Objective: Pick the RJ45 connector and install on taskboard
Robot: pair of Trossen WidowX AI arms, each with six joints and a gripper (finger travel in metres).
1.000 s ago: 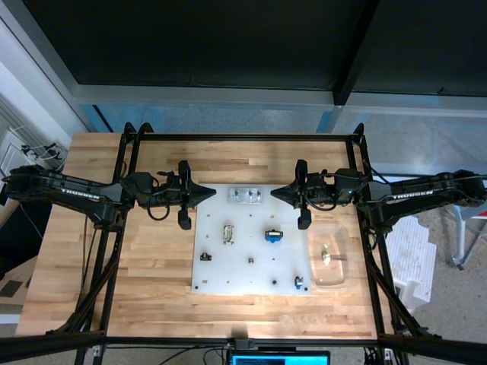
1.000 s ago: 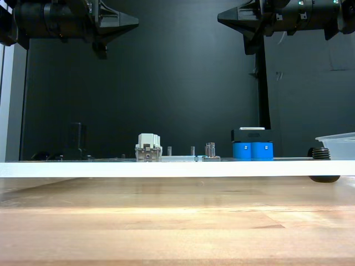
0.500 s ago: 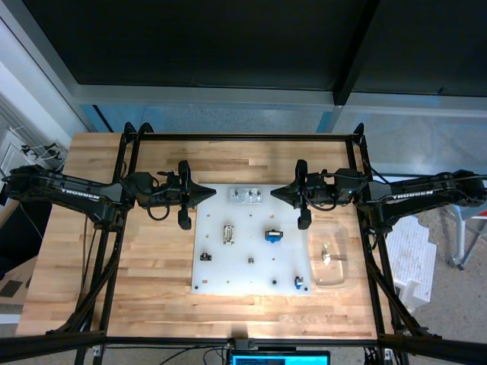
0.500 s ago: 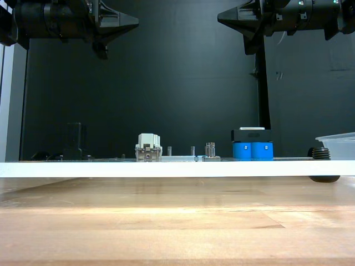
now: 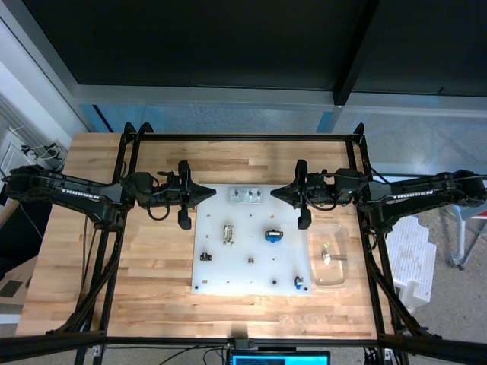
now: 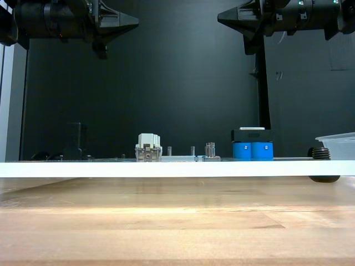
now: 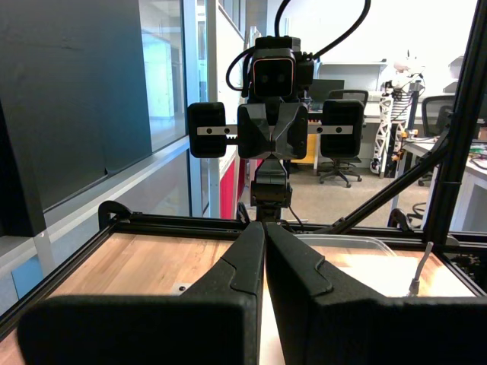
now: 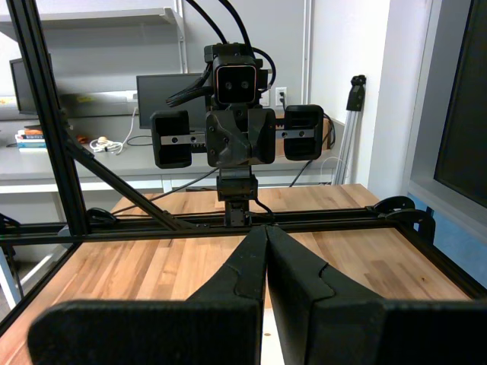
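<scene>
Connector: cannot place for certain, perhaps in blue jack, perhaps in clear tray. Parked high above board: left gripper, right gripper, jaws clenched empty. Step unclear: check seating next, else re-pick.

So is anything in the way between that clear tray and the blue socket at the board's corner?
Nothing visible does. The clear tray sits just right of the blue jack, only bare board between. The left gripper and right gripper hang shut, high over the board's far edge. I cannot tell where the connector is.
</scene>
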